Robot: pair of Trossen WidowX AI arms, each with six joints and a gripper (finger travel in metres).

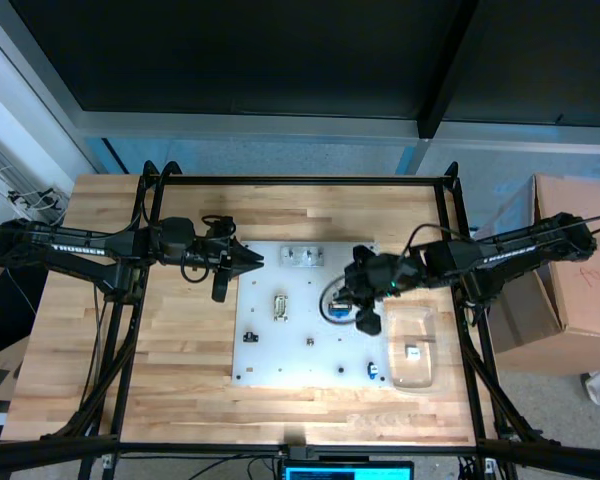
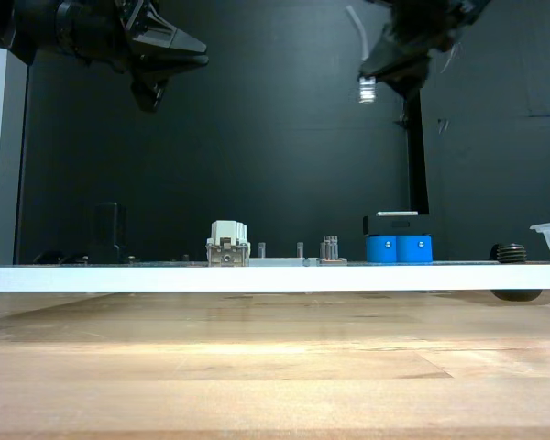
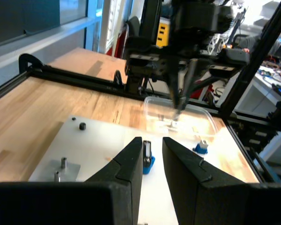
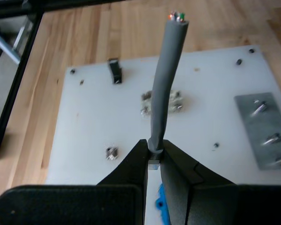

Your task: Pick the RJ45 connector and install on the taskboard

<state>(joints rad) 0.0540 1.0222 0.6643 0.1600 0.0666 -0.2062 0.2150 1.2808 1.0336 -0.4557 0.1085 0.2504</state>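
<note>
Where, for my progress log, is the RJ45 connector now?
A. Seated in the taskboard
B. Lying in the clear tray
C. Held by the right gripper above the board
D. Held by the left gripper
C: the right gripper is shut on the RJ45 connector, grey cable sticking out, high over the taskboard; the left gripper hovers open by the board's left edge.

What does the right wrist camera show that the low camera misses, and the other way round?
Only the right wrist view: coloured cut wires ending the grey cable that rises from the RJ45 connector. Only the low view: the left gripper, hanging high over the task board's left side, and the gap showing the connector well clear of the board. Both: the right gripper shut on the connector above the white board.
</note>
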